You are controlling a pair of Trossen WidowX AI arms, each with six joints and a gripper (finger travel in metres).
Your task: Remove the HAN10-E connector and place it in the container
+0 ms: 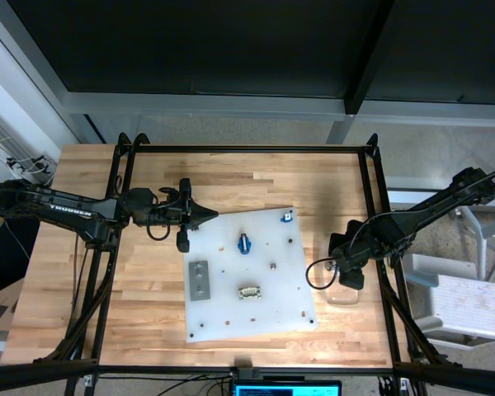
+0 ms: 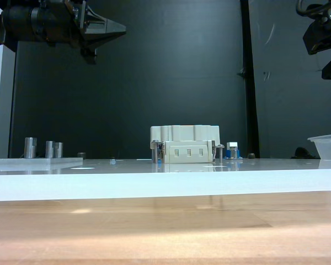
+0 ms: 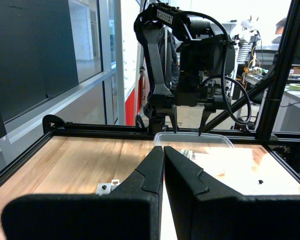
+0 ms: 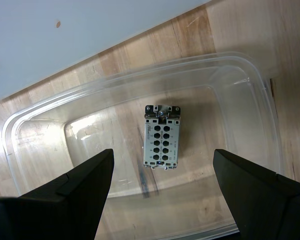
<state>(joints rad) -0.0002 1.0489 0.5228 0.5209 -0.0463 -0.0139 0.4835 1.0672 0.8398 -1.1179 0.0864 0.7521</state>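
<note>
On my left, the left gripper [image 1: 211, 217] hovers above the far left corner of the white board [image 1: 272, 318]. Its fingers [image 3: 187, 172] are pressed together and hold nothing. On the board I see a grey plate [image 1: 200, 280], a blue knob [image 1: 244, 244] and a beige housing [image 1: 249, 292]. To the right of the board, the clear container [image 4: 35, 112] sits on the wooden bench [image 1: 82, 272]. The right gripper [image 3: 187, 131] hangs over it, its fingers [image 4: 80, 185] spread wide and empty. The HAN10-E connector [image 4: 161, 141] lies flat inside the container with its pin holes facing up, touching neither finger.
</note>
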